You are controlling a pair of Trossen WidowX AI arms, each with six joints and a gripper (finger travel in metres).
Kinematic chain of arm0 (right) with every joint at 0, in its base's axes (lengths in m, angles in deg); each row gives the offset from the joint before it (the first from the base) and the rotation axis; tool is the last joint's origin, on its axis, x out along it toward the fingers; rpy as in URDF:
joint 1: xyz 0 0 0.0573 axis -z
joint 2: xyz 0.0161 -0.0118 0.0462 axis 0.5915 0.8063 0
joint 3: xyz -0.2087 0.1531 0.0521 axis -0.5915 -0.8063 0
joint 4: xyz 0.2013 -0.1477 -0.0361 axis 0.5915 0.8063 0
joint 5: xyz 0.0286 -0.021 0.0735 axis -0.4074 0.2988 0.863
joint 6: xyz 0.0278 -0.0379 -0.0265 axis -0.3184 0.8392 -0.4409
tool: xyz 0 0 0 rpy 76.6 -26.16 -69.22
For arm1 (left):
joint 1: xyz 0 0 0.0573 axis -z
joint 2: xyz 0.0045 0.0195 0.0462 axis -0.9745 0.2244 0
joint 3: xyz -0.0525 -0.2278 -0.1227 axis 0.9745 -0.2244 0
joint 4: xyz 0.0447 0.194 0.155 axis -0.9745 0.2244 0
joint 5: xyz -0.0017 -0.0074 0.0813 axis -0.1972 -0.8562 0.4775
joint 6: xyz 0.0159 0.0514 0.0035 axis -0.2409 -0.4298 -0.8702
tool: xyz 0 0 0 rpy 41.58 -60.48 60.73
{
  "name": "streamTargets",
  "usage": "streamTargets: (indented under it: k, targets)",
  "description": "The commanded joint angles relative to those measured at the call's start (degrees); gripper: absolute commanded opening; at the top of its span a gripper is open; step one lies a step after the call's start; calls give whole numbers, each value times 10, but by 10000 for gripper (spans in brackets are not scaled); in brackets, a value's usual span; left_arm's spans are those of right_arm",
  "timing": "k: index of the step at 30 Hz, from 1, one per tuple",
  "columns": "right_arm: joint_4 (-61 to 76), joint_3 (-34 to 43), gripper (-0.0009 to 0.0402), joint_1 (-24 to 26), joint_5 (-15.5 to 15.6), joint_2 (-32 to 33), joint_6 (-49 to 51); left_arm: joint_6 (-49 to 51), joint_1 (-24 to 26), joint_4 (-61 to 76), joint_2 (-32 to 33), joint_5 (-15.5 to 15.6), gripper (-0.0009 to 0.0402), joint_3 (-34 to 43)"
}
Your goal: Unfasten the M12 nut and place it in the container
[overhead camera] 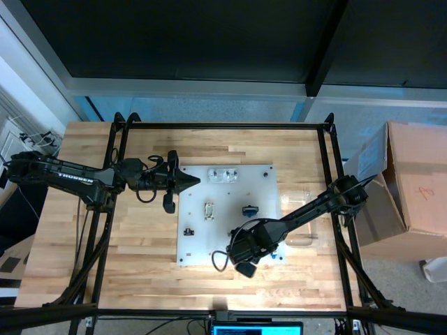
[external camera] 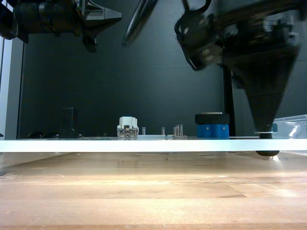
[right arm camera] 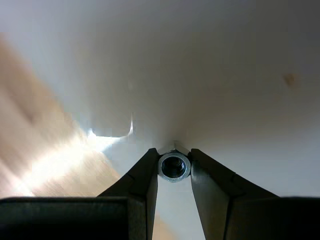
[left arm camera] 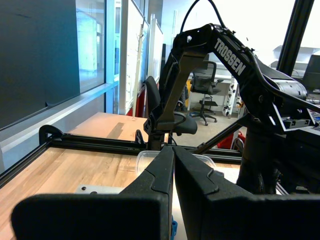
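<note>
M12 nut (right arm camera: 174,166) shows in the right wrist view as a small silver ring pinched between the two fingers (right arm camera: 145,184) of the right pincer (right arm camera: 174,168). Its dark bore faces the camera and the white board (right arm camera: 225,75) lies beneath. I judge this side-on grip is the one a turning stroke calls for.

In the low view the right pincer tapers straight down to the black stud (external camera: 265,136) at the board's near right edge. Its tips meet at the stud's top, so the nut reads as on its stud. How far up the threads it sits I cannot tell. The clear container (external camera: 293,125) stands behind, at the right. The left pincer (external camera: 115,19) hangs high over the board's left side.

In the high view the container (overhead camera: 304,241) sits on the counter (overhead camera: 105,265) against the board's right edge, under the right arm (overhead camera: 307,208). No nut shows in it. The left pincer is above the board's far left edge, well apart from the stud.

In the left wrist view the left pincer's fingers (left arm camera: 160,185) are pressed together on nothing. The container's rim (left arm camera: 142,159) is visible beyond them.
</note>
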Motion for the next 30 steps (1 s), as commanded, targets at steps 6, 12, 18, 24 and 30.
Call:
streamTargets:
  k: [6,12,18,24,30]
  targets:
    - [-1,0,10,0,3,-1,388,0,0,0,0,0,0,0]
    - [-1,0,8,0,3,-2,575,0,0,0,0,0,0,0]
    - [2,0,10,0,3,-7,709,0,0,0,0,0,0,0]
    - [12,0,9,0,-2,-24,764,0,0,0,0,0,0,0]
    - [31,0,8,0,-2,-47,758,0,0,0,0,0,0,0]
